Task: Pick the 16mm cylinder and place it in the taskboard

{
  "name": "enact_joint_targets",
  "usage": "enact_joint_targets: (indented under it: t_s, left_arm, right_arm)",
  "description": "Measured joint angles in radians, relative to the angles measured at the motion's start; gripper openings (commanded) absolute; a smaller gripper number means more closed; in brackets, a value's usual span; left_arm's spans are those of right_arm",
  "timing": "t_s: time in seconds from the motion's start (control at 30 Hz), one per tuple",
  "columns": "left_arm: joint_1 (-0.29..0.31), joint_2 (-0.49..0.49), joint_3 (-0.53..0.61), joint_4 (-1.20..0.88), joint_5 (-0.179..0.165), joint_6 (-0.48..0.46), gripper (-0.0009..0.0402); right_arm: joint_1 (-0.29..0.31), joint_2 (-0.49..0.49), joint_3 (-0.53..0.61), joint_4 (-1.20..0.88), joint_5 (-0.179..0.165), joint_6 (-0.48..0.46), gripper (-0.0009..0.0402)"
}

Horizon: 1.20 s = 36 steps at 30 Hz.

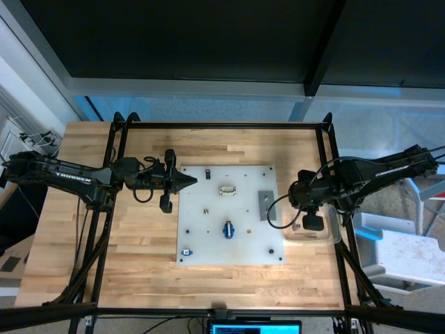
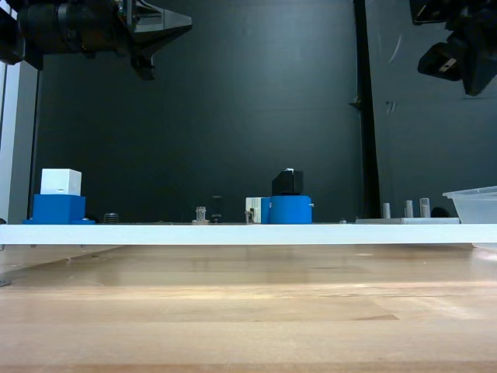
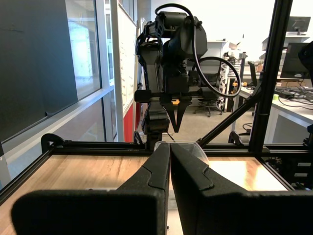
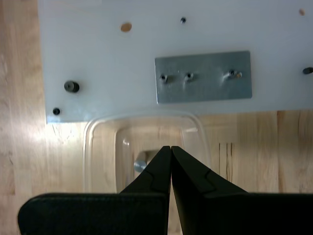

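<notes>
- Step in hand: approach before the pick. The right hand (image 4: 171, 148) hangs above the clear plastic tray (image 4: 89, 152). The tray sits on the wooden desk (image 1: 125, 236), just beside the right edge of the large flat white square taskboard (image 4: 107, 54).
- Right hand state: fingers pressed together, tips touching, nothing betw. them.
- The 16mm cylinder (image 4: 140, 165), a tiny dull-grey metal stub, lies inside the tray, just beside the fingertips; not picked yet.
- Left hand (image 3: 169, 145): also closed tip to tip and empty. It is held high over the board's left edge, pointing across twd. the right arm; looks parked.
- Next move, prob.: spread the fingers, shift a little to centre on the stub, go down into the tray w/o catching its wall, then close. The part is small, so alignment matters.
- Hard to make out: one black finger covers part of the stub, so whether it stands or lies can't be told.
- Low view: the tray is cut off at the frame edge, the stub isn't visible, and both hands are only partly in frame.
- Which spot on the board takes the cylinder isn't clear. The grey rectangular metal plate (image 4: 203, 90) w/ three pegs is the fitting nearest the tray.
</notes>
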<state>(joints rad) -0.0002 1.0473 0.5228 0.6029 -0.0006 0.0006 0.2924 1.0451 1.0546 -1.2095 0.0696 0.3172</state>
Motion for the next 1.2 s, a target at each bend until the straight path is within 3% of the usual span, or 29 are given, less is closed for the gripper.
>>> enact_joint_targets:
  t_s: [0.07, 0.6, 1.2]
  left_arm:
    - [0.0, 0.0, 0.0, 0.0, 0.0, 0.0, 0.0]
    - [0.0, 0.0, 0.0, 0.0, 0.0, 0.0, 0.0]
    - [0.0, 0.0, 0.0, 0.0, 0.0, 0.0, 0.0]
  right_arm:
    - [0.017, 0.007, 0.0, -0.021, 0.016, 0.006, 0.0]
    - [0.081, 0.065, -0.057, -0.057, 0.012, 0.03, 0.0006]
    - [0.169, 0.114, -0.138, 0.01, 0.017, 0.105, 0.0143]
